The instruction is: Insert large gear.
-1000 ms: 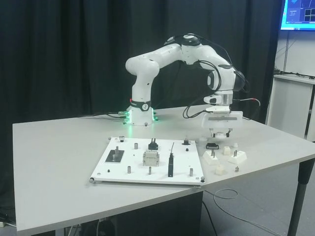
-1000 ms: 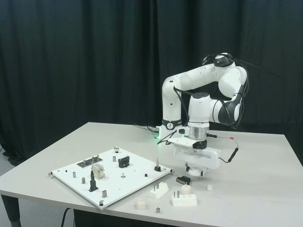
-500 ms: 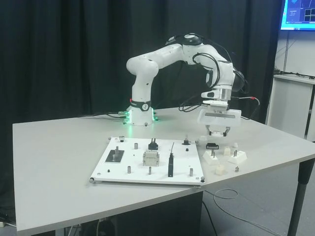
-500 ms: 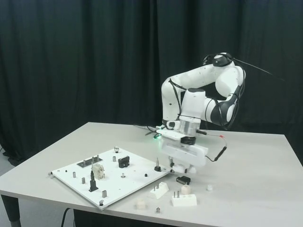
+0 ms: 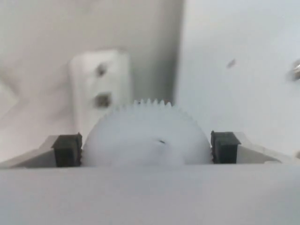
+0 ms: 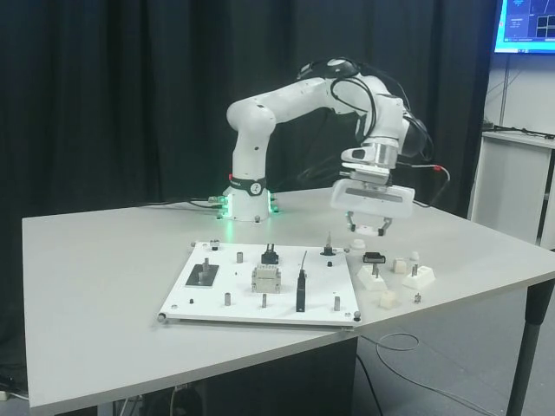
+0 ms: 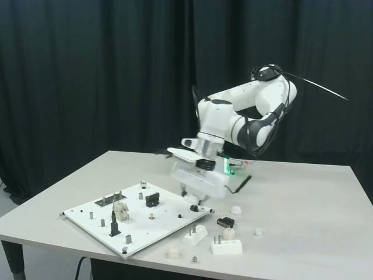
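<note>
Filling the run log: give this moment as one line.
phase: carrying | gripper: jaws shut on large gear | position: above white board edge, clear of it | insertion: not yet done

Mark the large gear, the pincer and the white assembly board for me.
large gear [image 5: 146, 140]: wrist view, middle of its face, near the bore.
pincer [image 5: 146, 149]: wrist view, midway between the two black fingertips.
white assembly board [image 6: 238, 282]: first room view, bare patch of its top.
</note>
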{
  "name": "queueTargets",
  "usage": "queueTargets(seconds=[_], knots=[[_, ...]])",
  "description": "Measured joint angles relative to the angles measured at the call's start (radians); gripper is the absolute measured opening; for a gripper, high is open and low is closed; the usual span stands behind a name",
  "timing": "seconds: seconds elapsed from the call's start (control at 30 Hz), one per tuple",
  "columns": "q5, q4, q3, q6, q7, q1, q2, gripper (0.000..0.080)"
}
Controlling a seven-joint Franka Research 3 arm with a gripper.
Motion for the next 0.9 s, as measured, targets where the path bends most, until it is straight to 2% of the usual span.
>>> queueTargets(seconds=[0.33, 0.73, 0.9], knots=[[-0.033, 0.031, -0.034, 0.0, -0.064, -0.134, 0.004, 0.0598], [-0.03, 0.052, -0.053, -0.001, -0.187, -0.3, 0.004, 0.0598], [-0.011, 0.056, -0.057, -0.009, -0.246, -0.366, 0.005, 0.0598]])
